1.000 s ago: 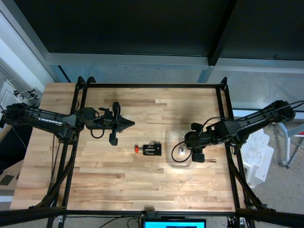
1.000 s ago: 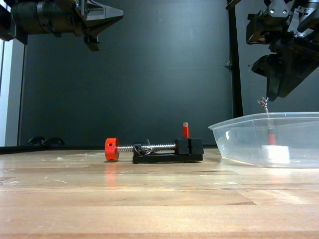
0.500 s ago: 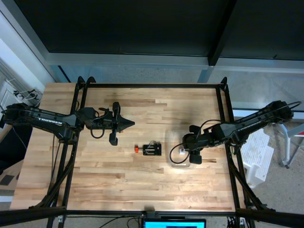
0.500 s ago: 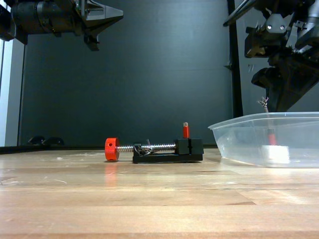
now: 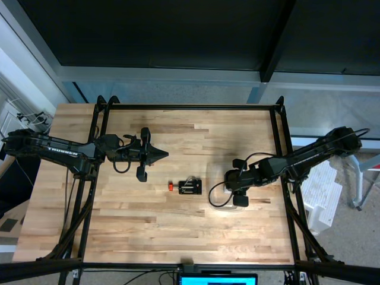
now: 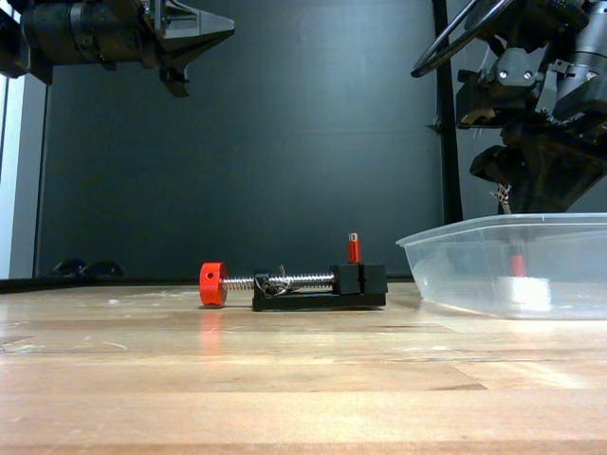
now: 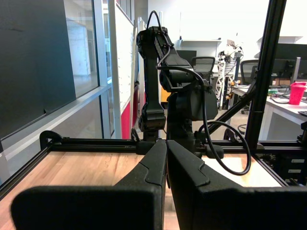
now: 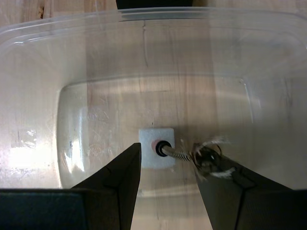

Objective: Pick the RCA connector and install on taskboard

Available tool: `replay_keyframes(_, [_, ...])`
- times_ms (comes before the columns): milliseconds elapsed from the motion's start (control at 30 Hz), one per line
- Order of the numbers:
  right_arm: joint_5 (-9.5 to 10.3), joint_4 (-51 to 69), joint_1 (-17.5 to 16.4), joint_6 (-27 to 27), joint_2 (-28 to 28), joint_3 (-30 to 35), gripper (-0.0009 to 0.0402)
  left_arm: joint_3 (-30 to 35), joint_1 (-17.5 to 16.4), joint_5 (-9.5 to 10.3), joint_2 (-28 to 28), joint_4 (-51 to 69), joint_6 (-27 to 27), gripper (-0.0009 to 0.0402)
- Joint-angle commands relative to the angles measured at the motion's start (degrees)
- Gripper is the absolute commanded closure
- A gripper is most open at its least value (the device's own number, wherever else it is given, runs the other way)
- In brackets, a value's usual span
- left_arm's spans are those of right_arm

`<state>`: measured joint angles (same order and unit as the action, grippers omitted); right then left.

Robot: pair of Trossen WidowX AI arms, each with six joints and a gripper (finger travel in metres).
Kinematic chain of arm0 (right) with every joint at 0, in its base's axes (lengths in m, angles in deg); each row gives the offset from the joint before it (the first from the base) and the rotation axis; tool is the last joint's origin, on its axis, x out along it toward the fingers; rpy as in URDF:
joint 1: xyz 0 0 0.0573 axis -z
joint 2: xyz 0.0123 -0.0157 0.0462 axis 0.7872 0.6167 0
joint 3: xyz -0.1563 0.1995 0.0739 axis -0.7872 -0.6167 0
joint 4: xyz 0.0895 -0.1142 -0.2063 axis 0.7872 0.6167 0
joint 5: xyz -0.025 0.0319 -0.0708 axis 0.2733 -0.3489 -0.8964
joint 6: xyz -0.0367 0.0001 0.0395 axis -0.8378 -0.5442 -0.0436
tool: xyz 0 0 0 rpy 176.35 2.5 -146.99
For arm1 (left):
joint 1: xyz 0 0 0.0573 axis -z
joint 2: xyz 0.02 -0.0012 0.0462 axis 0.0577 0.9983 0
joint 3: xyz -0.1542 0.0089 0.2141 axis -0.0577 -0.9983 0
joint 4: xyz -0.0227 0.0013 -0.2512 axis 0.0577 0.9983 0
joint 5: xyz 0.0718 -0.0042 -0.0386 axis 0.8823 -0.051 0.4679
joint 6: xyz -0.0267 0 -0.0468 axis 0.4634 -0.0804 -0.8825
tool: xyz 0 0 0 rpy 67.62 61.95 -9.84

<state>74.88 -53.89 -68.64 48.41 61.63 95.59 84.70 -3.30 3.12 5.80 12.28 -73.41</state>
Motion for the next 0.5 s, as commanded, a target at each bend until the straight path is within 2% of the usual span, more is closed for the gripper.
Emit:
replay_keyframes(33, [0.02,-0.8,0.0,0.0,1.4,0.0,0.0247,0.0,0.0,-0.02,0.0,0.0,0.0,0.0393])
replay_keyframes(500, [0.04,-1.9,0.1,-0.7,5.0,0.0,0.0247,0.0,0.0,-0.02,0.0,0.0,0.0,0.0393])
